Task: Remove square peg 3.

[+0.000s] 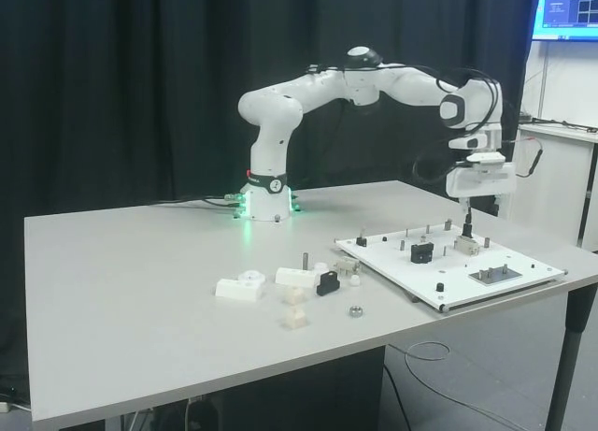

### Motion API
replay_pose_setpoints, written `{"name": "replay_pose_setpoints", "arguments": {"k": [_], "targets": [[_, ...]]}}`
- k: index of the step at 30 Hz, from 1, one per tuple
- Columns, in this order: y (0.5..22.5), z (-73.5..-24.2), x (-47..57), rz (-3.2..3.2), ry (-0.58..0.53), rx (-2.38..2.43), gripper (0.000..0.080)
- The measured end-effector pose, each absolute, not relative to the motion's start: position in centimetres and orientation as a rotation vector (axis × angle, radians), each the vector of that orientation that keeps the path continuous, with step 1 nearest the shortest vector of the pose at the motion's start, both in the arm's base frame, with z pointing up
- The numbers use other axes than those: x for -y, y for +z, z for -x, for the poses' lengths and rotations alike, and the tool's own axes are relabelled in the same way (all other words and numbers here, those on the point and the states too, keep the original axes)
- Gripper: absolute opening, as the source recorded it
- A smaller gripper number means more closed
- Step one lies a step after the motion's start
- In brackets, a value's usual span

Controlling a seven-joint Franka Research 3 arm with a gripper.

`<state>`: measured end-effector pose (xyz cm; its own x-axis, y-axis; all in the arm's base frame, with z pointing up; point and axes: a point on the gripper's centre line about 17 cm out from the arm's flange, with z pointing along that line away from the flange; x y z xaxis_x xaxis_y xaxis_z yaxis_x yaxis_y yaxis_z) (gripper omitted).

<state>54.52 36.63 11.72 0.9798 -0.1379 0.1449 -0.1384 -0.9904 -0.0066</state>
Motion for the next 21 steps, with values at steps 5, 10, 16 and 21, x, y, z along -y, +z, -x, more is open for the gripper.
{"name": "replay_pose_setpoints", "arguments": {"k": [5,10,16,21], "targets": [[11.3,-55.0,-37.4,-3.107,0.216,0.169,0.08],[10.6,-54.9,-38.1,-3.107,0.176,0.139,0.08],[9.8,-54.7,-38.6,-3.116,0.104,0.12,0.08],[9.3,-54.7,-38.9,-3.122,0.05,0.107,0.08]]}}
